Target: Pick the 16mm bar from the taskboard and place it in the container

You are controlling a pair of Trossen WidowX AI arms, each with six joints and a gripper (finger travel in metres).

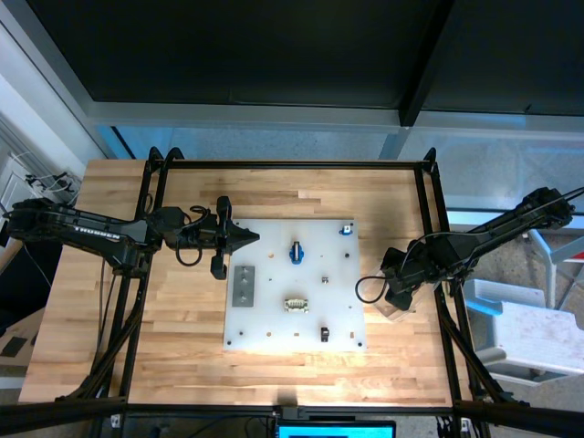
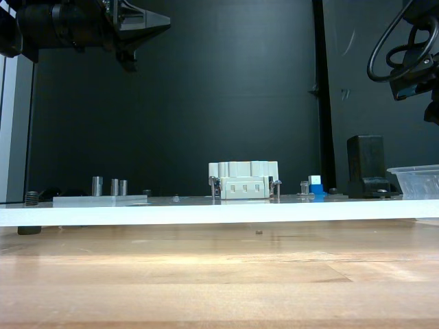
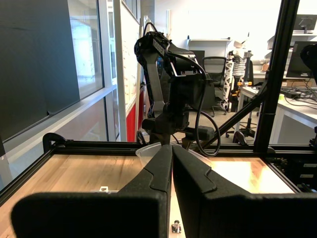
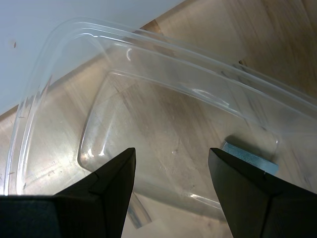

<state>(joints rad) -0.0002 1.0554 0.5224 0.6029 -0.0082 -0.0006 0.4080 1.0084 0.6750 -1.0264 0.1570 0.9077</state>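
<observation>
The right end effector hangs spread and empty, with the container directly below it. What looks like the 16mm bar, a small grey stub, lies on the container's floor just beside one finger, though I cannot be sure. The left end effector, pressed together, hovers over the taskboard. A crooked lift could catch the thin rim and tip the container, spilling the bar.

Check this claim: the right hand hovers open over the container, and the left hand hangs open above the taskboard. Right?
No. The left hand above the taskboard is shut, as the left wrist view shows. The right hand does hover open over the container.
</observation>
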